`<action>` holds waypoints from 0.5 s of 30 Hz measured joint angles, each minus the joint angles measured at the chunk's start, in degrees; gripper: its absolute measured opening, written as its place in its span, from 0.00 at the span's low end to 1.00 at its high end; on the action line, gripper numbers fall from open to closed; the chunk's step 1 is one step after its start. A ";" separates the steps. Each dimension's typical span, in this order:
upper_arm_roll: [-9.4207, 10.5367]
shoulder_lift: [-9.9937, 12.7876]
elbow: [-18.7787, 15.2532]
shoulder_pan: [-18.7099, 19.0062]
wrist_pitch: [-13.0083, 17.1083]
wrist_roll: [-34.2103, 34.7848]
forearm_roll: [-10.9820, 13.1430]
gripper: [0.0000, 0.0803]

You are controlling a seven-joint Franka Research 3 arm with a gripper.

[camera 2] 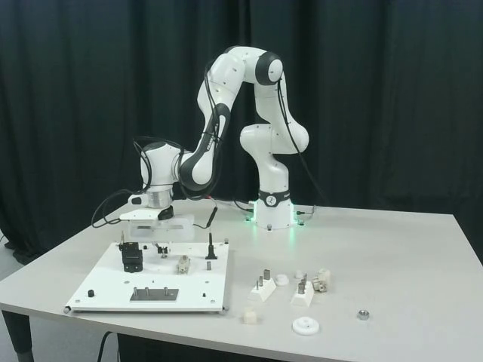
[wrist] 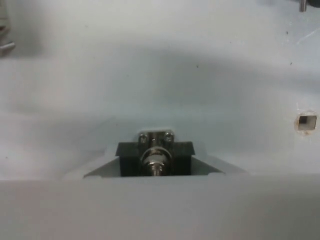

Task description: Insert BNC.

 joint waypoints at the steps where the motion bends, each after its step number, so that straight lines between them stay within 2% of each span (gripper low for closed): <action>1: 0.01 0.02 0.02 0.00 0.00 -0.22 0.00 0.16; 15: 0.05 0.09 0.09 0.01 -0.05 -6.04 0.00 0.16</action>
